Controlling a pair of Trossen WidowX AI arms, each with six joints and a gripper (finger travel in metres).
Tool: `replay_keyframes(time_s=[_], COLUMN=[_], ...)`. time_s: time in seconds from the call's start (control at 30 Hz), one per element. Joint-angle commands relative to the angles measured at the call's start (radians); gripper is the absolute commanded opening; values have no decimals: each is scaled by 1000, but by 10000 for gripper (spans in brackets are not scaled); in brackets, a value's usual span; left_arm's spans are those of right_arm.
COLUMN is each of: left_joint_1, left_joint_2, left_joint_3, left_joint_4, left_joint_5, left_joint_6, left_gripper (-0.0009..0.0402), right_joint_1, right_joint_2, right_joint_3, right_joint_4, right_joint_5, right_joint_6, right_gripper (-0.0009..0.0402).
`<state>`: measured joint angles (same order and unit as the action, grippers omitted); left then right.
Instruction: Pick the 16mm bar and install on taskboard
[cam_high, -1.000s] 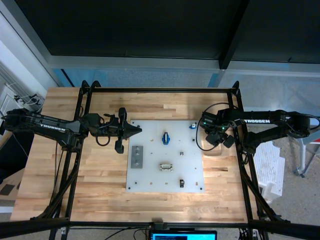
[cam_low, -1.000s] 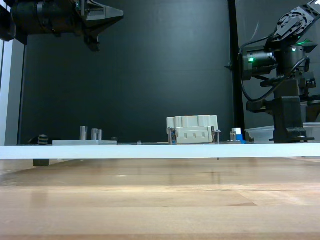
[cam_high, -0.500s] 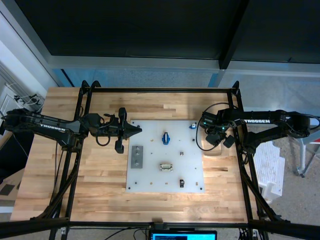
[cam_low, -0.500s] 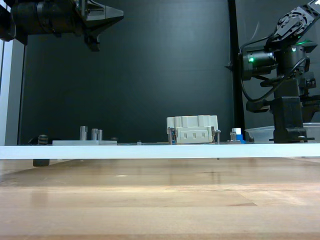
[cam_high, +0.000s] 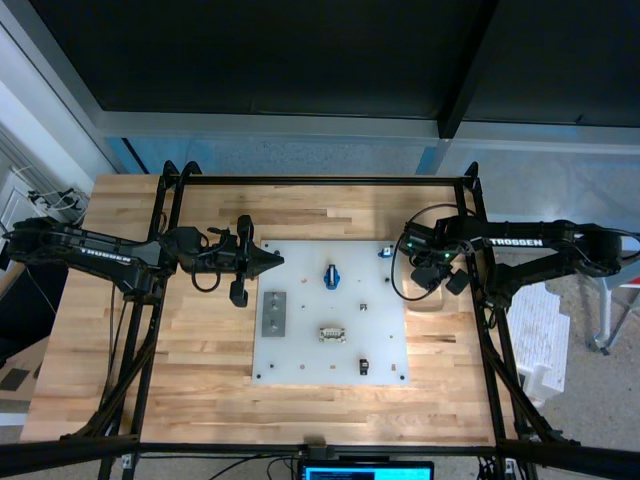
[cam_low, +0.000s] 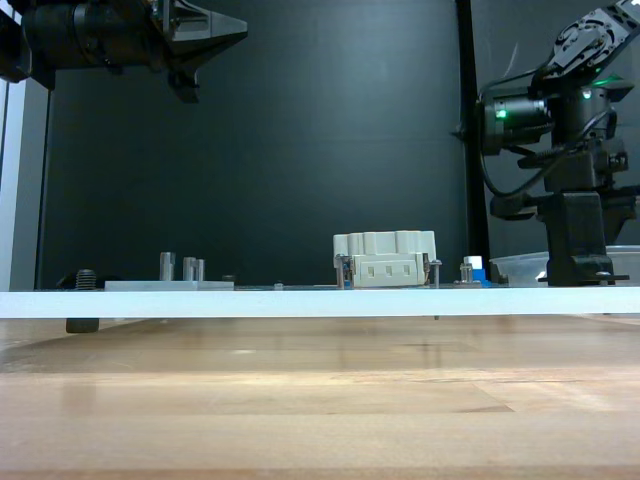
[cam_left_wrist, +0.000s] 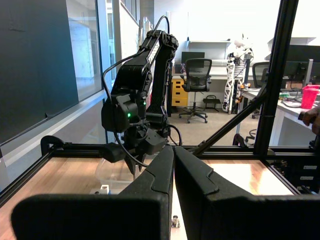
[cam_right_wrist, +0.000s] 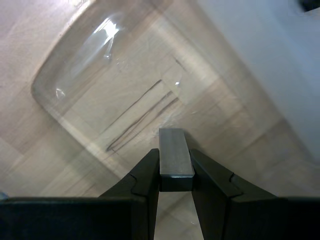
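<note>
Both end effectors aloft: left (cam_high: 276, 258) closed, right (cam_right_wrist: 175, 154) clamping 16mm bar (cam_right_wrist: 175, 142).

Left tool (cam_high: 272, 257) raised, closed, right tool (cam_right_wrist: 175, 162) low, clamping 16mm bar (cam_right_wrist: 175, 150)

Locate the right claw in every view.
High: right claw beside taskboard's right edge, over clear tray.
Low: claw far right, above tray.
Left wrist: claw beyond shut left claw at taskboard's left edge.
Right wrist: claw gripping 16mm bar over tray.
Shared landmark: tray.
</note>
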<state>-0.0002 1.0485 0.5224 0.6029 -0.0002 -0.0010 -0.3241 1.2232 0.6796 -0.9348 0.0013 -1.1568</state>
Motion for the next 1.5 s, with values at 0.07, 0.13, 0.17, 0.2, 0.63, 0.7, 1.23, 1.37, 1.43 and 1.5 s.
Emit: replay_keyframes(time_s=[0.07, 0.13, 0.17, 0.2, 0.63, 0.7, 1.23, 1.37, 1.43, 1.5], left_joint_1=[0, 0, 0, 0, 0, 0, 0, 0, 0, 0], left_joint_2=[0, 0, 0, 0, 0, 0, 0, 0, 0, 0], left_joint_3=[0, 0, 0, 0, 0, 0, 0, 0, 0, 0], left_joint_4=[0, 0, 0, 0, 0, 0, 0, 0, 0, 0], left_joint_5=[0, 0, 0, 0, 0, 0, 0, 0, 0, 0], left_joint_6=[0, 0, 0, 0, 0, 0, 0, 0, 0, 0], left_gripper=[0, 0, 0, 0, 0, 0, 0, 0, 0, 0], right_joint_1=[7, 11, 13, 16, 94, 112, 270, 321, 347, 373], right_joint_2=[-6, -6, -6, -6, -4, -4, 112, 148, 168, 193], right_joint_3=[59, 99, 121, 143, 354, 363, 504, 537, 551, 567], right_joint_4=[-65, -99, -119, -140, -346, -369, -475, -475, -476, -483], right_joint_5=[7, 7, 7, 7, 6, 7, 10, 25, 44, 53], right_joint_6=[52, 84, 101, 116, 486, 535, 996, 1078, 1125, 1160], right_gripper=[9, 7, 7, 7, 7, 7, 0, 0, 0, 0])
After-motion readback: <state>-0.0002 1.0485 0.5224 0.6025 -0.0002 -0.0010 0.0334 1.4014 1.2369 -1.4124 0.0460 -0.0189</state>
